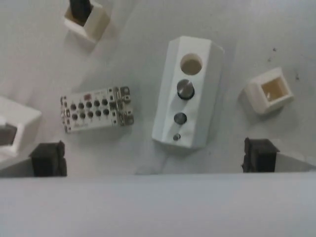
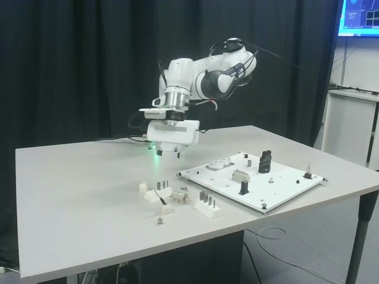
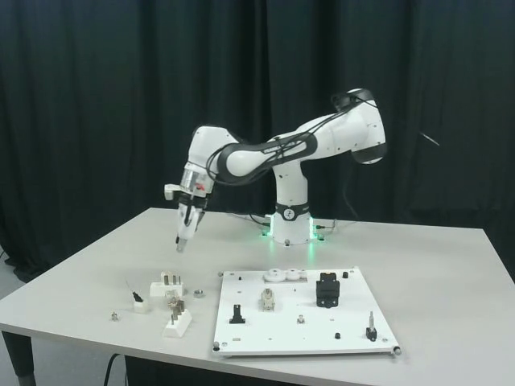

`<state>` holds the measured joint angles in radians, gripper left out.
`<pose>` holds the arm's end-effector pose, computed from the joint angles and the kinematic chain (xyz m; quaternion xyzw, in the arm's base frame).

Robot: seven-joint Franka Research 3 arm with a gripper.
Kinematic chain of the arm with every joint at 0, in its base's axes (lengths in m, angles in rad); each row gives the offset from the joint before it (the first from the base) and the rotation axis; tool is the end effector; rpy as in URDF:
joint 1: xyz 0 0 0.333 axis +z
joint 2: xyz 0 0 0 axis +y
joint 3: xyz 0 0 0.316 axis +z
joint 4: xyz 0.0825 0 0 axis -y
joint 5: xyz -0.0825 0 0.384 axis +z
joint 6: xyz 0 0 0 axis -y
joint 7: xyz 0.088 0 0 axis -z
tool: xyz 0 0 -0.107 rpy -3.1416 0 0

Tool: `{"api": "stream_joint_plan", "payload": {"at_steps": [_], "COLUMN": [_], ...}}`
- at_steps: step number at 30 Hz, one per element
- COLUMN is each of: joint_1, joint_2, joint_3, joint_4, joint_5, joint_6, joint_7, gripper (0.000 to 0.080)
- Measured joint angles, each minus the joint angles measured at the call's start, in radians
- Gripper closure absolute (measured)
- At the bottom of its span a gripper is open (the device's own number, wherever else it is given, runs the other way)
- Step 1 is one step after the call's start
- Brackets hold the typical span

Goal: Pick round peg 3.

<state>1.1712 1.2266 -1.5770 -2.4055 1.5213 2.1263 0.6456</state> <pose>0.4508 -0.1874 0.2900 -0.5619 0.8083 -0.1704 0.0423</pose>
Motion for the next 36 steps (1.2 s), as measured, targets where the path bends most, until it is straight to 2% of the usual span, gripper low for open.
{"api": "stream_joint_plan", "payload": {"at_steps": [5,12,23,36], "joint_1": [-0.064,-0.146,-0.241,-0.323], "joint_2": [0.015,0.057,0.064,0.073], "joint_3": [0.013,0.024,0.067,0.097], "joint_4": [0.036,0.093,0.162,0.222], "joint_5": [0.009,0.007,-0.024,-0.026], "joint_6": [-0.055,-0.140,-0.171,-0.231], "joint_7": [0.000,-0.009,-0.013,-0.013], "gripper": [0.0003,0.0003,0.0003,0.0003]}}
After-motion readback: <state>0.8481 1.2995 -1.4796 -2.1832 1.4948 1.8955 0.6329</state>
